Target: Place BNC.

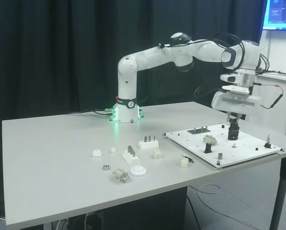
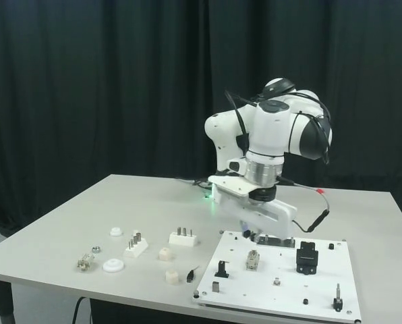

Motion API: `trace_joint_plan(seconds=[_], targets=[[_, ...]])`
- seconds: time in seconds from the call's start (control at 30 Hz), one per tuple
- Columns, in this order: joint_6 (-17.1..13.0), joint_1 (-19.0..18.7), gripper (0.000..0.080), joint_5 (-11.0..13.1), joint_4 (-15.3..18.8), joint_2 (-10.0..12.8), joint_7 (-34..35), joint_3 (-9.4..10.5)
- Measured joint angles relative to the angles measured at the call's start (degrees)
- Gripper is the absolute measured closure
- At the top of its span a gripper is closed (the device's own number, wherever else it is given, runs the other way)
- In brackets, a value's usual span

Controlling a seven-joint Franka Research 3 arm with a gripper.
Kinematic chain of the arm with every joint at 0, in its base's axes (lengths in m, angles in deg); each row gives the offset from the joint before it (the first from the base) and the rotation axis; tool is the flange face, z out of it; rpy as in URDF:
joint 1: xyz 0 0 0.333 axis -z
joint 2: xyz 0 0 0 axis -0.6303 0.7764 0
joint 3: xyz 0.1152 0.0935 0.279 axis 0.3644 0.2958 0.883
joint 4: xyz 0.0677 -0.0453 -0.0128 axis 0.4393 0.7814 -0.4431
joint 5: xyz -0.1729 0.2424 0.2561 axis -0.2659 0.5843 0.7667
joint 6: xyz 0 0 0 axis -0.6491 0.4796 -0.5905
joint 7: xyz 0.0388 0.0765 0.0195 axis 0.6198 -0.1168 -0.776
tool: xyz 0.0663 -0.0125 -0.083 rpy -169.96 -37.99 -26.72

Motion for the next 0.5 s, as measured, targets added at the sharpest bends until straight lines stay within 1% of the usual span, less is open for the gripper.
trace_joint_plan(seconds=[0.2,0.5], targets=[[0.7,0.4,0.0676,-1.6,1.6,0.1,-4.2,0.00],[0.6,0.5,0.0676,-2.5,6.9,0.3,-12.2,-0.01]])
